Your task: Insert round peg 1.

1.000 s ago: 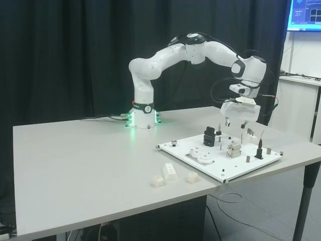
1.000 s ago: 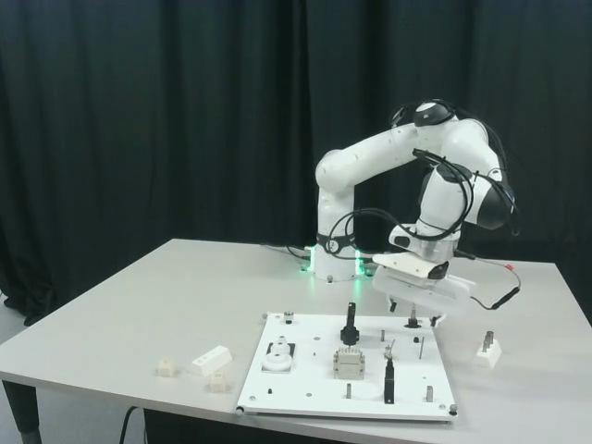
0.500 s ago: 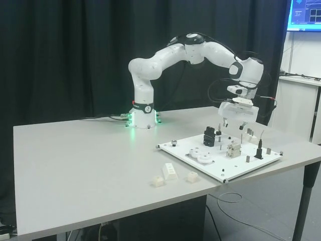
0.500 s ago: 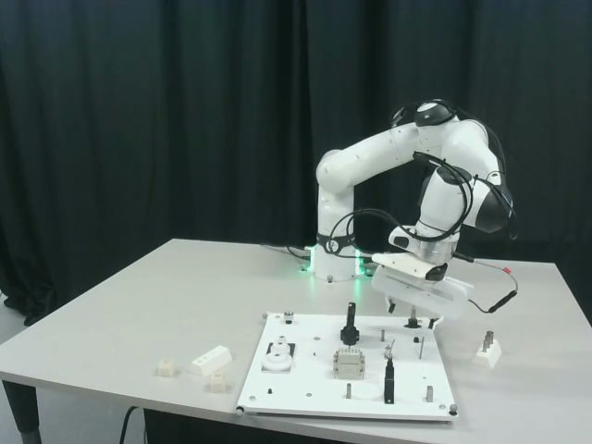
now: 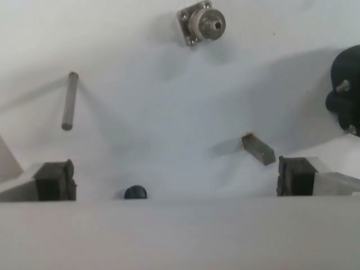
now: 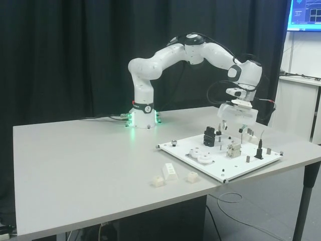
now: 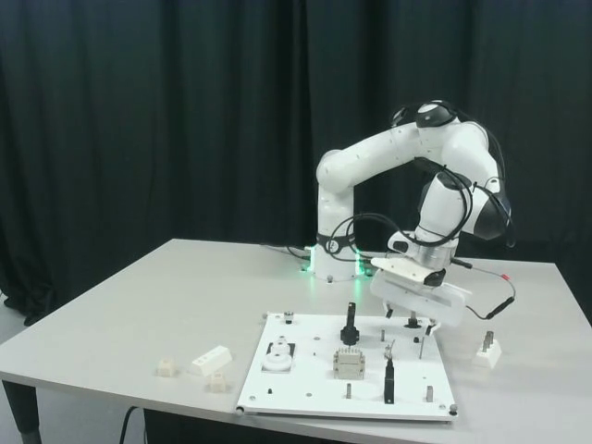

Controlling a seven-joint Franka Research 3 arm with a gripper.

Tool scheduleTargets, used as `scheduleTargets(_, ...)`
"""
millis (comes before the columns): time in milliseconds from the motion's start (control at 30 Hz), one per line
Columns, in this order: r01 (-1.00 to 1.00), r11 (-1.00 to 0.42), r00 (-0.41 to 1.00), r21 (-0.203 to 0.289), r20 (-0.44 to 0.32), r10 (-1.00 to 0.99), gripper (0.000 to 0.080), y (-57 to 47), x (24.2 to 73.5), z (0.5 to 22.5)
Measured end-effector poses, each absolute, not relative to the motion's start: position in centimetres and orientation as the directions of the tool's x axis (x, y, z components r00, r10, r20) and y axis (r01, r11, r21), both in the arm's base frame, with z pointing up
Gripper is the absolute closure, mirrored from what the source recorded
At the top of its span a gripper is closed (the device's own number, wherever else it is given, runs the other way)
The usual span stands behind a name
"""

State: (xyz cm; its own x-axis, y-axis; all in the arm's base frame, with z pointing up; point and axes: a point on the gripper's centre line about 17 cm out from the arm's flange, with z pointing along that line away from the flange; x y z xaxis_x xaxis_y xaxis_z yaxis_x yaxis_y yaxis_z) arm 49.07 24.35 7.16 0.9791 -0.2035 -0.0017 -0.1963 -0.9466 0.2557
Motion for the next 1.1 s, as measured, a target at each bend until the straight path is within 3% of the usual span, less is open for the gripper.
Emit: scheduleTargets(1100,-0.233,-0.937,0.972,0.261,0.079,-0.219,0.0003,22.4,50.7,6.6)
